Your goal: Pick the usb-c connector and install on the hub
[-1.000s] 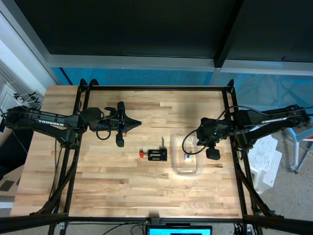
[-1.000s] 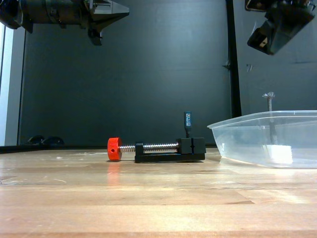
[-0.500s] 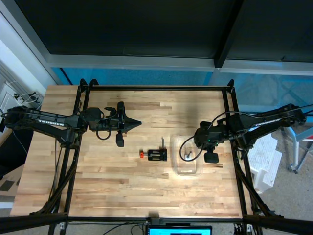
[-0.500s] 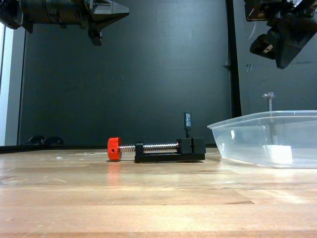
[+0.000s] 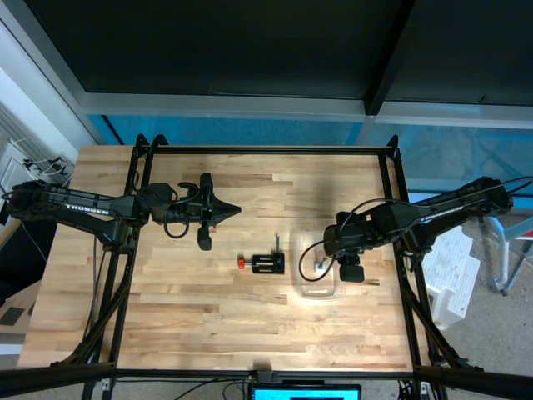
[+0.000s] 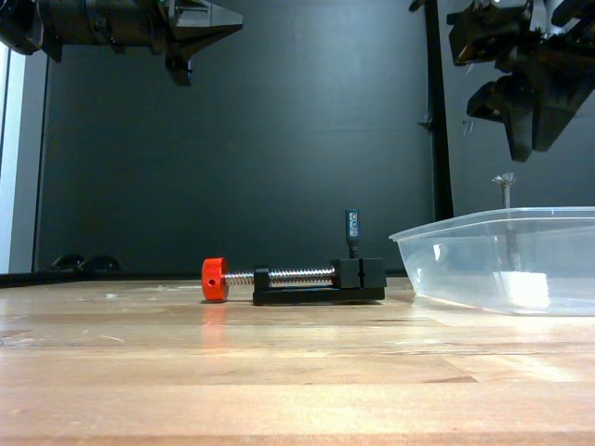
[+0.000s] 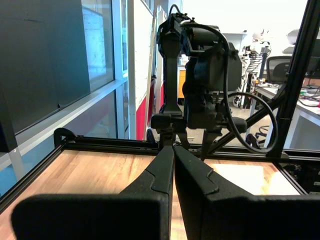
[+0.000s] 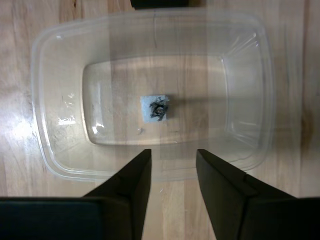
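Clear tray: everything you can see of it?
The clear tray is a shallow transparent plastic tub, rounded-rectangular with a flared rim, upright on the wooden table right of the hub. At its middle lies a small white piece bearing the tiny dark usb-c connector. The right gripper hovers open above it, not touching; the left gripper is shut, parked high at far left.

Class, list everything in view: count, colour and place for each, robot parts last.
table: one, light wood, under everything.
hub: one, black with orange-red knob, mid-table.
clear plastic tray: one, transparent, on the table beside the hub.
small white piece: one, white, on the tray's floor.
usb-c connector: one, dark grey, on the small white piece.
left gripper: one, black, shut, raised over the table's left part.
right gripper: one, black, open, above the clear plastic tray.
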`<act>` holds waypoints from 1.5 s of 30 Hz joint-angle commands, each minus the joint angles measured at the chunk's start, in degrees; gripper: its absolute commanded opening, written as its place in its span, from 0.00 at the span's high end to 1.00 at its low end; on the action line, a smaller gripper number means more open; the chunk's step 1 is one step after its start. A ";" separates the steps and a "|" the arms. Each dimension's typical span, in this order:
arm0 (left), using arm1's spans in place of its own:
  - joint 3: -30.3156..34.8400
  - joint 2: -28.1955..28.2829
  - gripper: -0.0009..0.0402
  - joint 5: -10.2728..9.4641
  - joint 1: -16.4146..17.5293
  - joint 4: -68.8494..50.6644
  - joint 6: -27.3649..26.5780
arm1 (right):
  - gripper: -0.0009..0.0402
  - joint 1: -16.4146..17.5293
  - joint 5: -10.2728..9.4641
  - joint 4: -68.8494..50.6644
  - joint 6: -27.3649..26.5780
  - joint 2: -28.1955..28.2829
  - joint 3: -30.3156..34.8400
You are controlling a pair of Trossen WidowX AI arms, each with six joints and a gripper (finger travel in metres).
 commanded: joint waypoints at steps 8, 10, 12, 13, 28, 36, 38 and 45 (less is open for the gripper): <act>0.02 0.02 0.98 0.02 0.02 0.02 0.02 | 0.57 0.52 -0.02 2.58 0.26 5.42 -0.07; 0.02 0.02 0.98 0.02 0.00 0.00 0.02 | 0.57 0.57 -0.04 3.08 0.24 6.67 -0.07; 0.02 0.02 0.98 0.02 0.00 0.02 0.02 | 0.57 0.61 -0.09 3.61 0.26 7.96 -0.07; 0.02 0.02 0.98 0.00 0.02 0.02 0.02 | 0.57 0.63 -0.09 3.87 0.26 8.50 -0.07; 0.02 0.02 0.98 0.02 0.02 0.00 0.02 | 0.57 1.11 -0.13 8.94 0.22 15.28 -0.39; 0.02 0.02 0.98 0.02 0.02 0.00 0.02 | 0.57 1.29 -0.11 10.54 0.24 16.74 -1.51; 0.02 0.02 0.98 0.02 0.00 0.02 0.02 | 0.57 1.38 -0.11 10.86 0.24 17.16 -1.92; 0.02 0.02 0.98 0.02 0.02 0.02 0.02 | 0.57 1.66 -0.07 13.09 0.24 18.25 -2.36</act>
